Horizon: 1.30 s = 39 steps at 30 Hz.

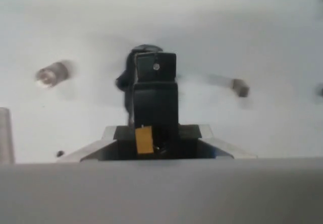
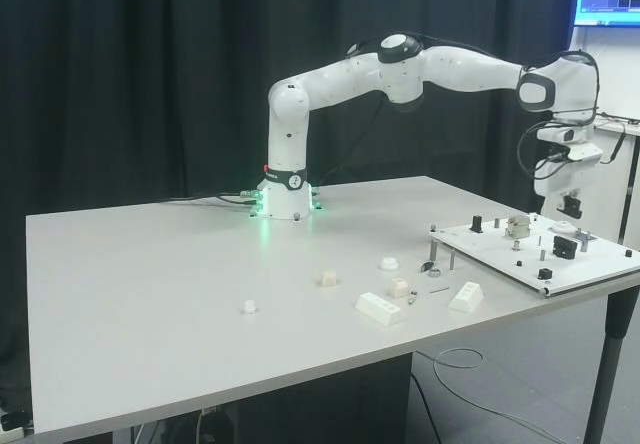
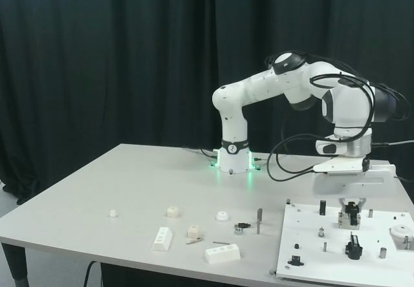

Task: Place D-SUB.

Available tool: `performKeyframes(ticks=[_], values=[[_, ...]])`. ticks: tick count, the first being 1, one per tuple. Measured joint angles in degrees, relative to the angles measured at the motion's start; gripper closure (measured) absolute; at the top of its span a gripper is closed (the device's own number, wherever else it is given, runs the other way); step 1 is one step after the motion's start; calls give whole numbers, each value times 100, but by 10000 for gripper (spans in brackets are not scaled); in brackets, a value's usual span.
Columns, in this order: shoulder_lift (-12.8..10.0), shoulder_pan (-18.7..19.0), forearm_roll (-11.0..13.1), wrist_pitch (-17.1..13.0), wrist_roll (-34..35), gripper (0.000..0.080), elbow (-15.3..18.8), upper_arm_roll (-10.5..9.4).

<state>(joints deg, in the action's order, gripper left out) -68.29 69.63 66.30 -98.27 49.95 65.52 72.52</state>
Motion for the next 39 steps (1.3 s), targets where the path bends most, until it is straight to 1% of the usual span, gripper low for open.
performKeyframes(ticks=[4,11,15,18,21,28,39], values=[[-19,-77,-289,22,-152,648,15,0],[-50,-299,-833,265,-618,648,87,-6],[-82,-425,-1047,403,-989,648,193,-17],[-129,-498,-1149,445,-1318,648,325,-22],[-184,-548,-1181,444,-1606,648,493,-24],[-270,-618,-1159,363,-2068,648,897,-48],[-271,-630,-879,63,-2386,648,1422,-188]])
